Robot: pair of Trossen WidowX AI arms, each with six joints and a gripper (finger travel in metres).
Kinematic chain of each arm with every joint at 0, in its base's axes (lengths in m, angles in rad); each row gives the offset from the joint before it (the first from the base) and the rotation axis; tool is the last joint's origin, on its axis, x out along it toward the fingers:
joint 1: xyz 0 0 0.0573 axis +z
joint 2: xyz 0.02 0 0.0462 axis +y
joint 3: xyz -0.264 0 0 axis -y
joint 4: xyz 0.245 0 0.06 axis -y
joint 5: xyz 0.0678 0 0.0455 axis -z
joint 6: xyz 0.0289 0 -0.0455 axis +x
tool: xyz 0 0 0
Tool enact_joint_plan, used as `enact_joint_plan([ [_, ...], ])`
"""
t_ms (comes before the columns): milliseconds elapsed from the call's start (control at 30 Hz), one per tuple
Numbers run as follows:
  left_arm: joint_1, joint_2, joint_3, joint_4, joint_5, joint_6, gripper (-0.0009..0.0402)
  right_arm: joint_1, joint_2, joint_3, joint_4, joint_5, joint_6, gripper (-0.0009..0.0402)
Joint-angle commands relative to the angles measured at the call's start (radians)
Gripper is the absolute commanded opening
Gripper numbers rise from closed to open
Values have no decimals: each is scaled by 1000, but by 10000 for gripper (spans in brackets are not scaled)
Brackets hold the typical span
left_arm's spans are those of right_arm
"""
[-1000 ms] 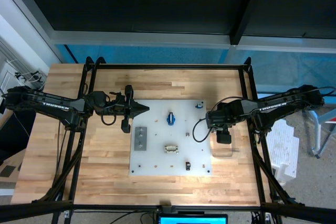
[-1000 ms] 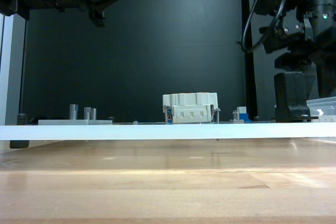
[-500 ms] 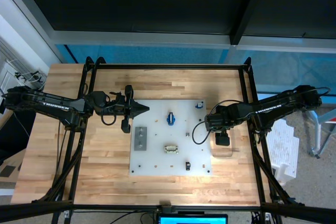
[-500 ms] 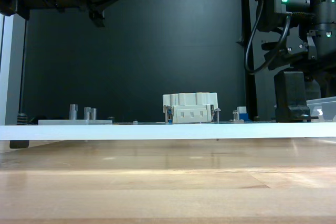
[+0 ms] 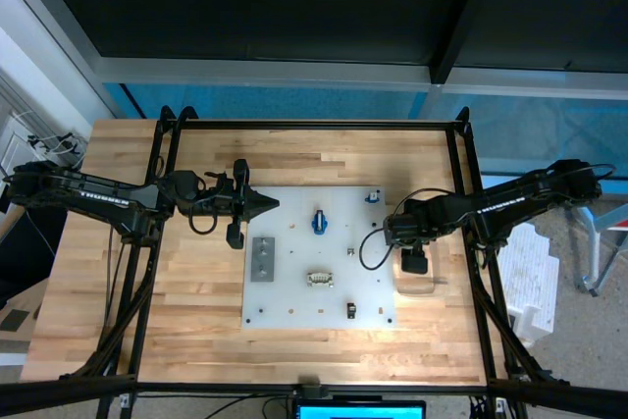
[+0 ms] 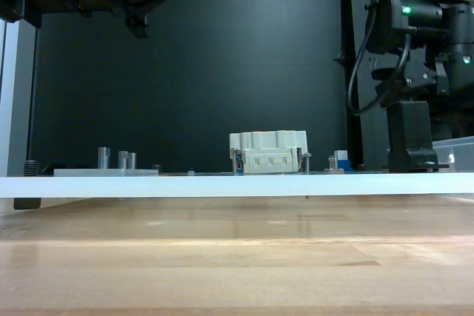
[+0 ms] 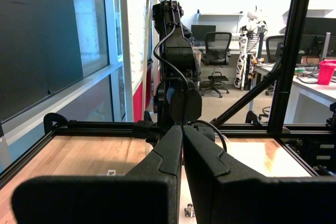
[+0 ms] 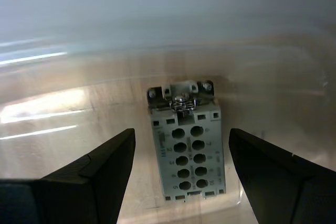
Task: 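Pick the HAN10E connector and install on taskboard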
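Now connector (image 8: 186, 148) lies between right gripper's (image 8: 181, 132) fingers (image 8: 111, 167); left gripper (image 7: 182, 127) aloft.

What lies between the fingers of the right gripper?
In the right wrist view, the HAN10E connector lies between the open fingers of the right gripper, touching neither. The left gripper hangs shut above the taskboard near its far-left corner.

Right gripper (image 5: 413, 262) slightly lower, nearer.
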Motion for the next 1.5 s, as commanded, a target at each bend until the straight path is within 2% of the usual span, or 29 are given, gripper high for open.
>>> enact_joint_plan([
  [33,0,0,0,0,0,0,1,0,0,-4,7,0,4,240],
  [333,0,0,0,0,0,0,1,0,0,-3,4,1,5,201],
  [800,0,0,0,0,0,0,1,-2,-8,-2,3,-3,28,64],
  [900,0,0,0,0,0,0,1,-2,-20,2,-1,-43,31,41],
  [967,0,0,0,0,0,0,1,-2,-28,16,-22,-55,35,29],
  [1167,0,0,0,0,0,0,1,-2,-54,110,-141,-51,36,11],
  [1500,0,0,0,0,0,0,1,-1,-58,285,-323,-51,40,9],
])
